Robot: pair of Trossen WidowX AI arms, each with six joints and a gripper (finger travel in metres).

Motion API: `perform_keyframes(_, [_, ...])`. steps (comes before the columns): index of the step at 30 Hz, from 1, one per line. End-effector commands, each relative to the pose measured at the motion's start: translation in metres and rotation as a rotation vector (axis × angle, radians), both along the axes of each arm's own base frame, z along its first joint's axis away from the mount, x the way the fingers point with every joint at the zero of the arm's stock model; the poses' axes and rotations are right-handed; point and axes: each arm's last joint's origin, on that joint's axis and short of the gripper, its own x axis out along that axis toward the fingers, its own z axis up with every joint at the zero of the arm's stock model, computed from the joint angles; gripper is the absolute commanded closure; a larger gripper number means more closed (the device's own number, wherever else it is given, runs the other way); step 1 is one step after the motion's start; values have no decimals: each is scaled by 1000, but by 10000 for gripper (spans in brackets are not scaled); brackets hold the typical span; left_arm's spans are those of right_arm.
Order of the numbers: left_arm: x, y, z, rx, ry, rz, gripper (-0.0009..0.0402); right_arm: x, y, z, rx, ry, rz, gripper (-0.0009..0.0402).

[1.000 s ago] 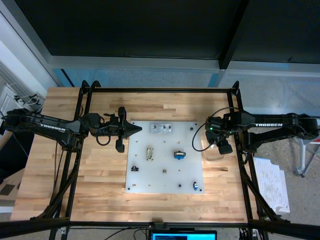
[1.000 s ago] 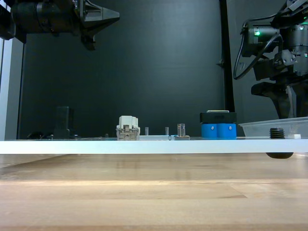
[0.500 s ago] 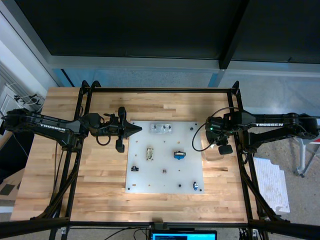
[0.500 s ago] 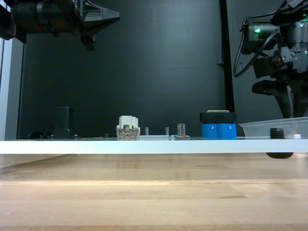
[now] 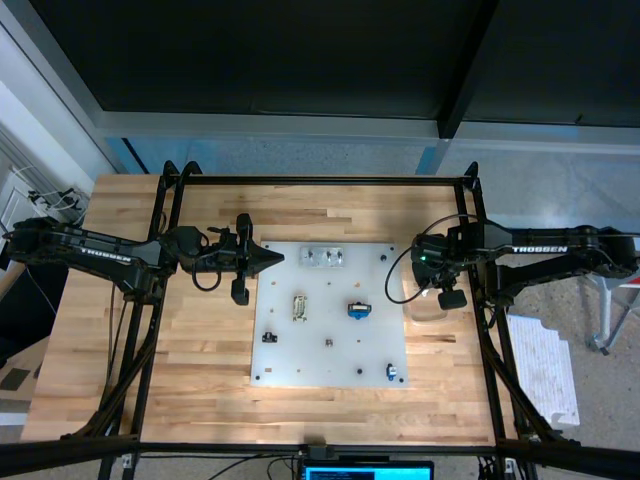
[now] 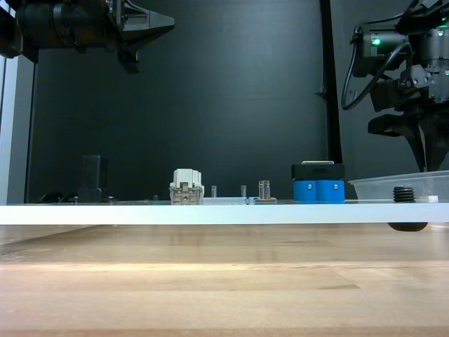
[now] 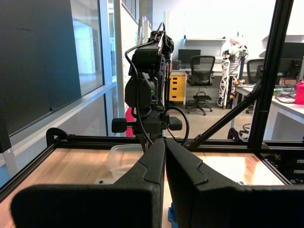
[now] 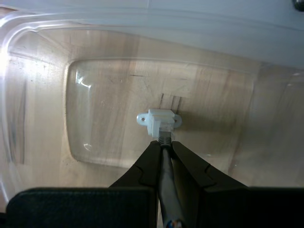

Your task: Pick the RJ45 connector and install on taskboard

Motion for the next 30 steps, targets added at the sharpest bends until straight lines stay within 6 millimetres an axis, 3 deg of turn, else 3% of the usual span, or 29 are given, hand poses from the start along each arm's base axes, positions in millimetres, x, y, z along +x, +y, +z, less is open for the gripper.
perform_keyframes(1, [0,0,0,0,0,0,393,0,0,3,-1,-1,1,390])
perform_keyframes(14, [0,0,0,0,0,0,393,3,3,22,8,-10,-51,393])
perform_keyframes(30, [0,0,0,0,0,0,393,7,47,60,60,-52,-52,393])
